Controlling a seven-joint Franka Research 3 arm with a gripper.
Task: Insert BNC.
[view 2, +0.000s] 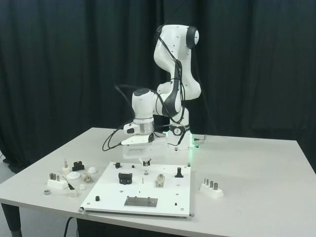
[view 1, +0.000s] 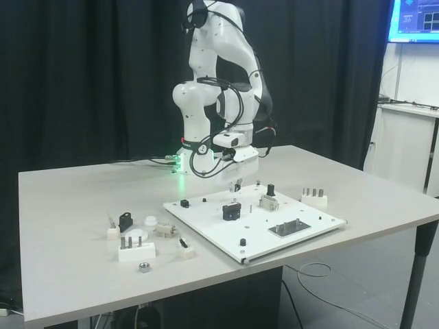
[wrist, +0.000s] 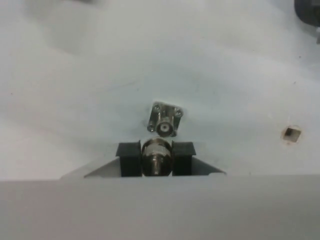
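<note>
Wrist view: pincer (wrist: 156, 158) grips the BNC plug (wrist: 156, 156) just above the socket (wrist: 165, 120).

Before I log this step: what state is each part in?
tool: shut on the BNC plug.
BNC plug: held, not yet inserted.
BNC socket: on the white board, vacant, plug apart from it.

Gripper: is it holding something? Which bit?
Yes. The gripper holds a BNC plug, its black fingers clamped on the plug's two sides, above the socket.
</note>
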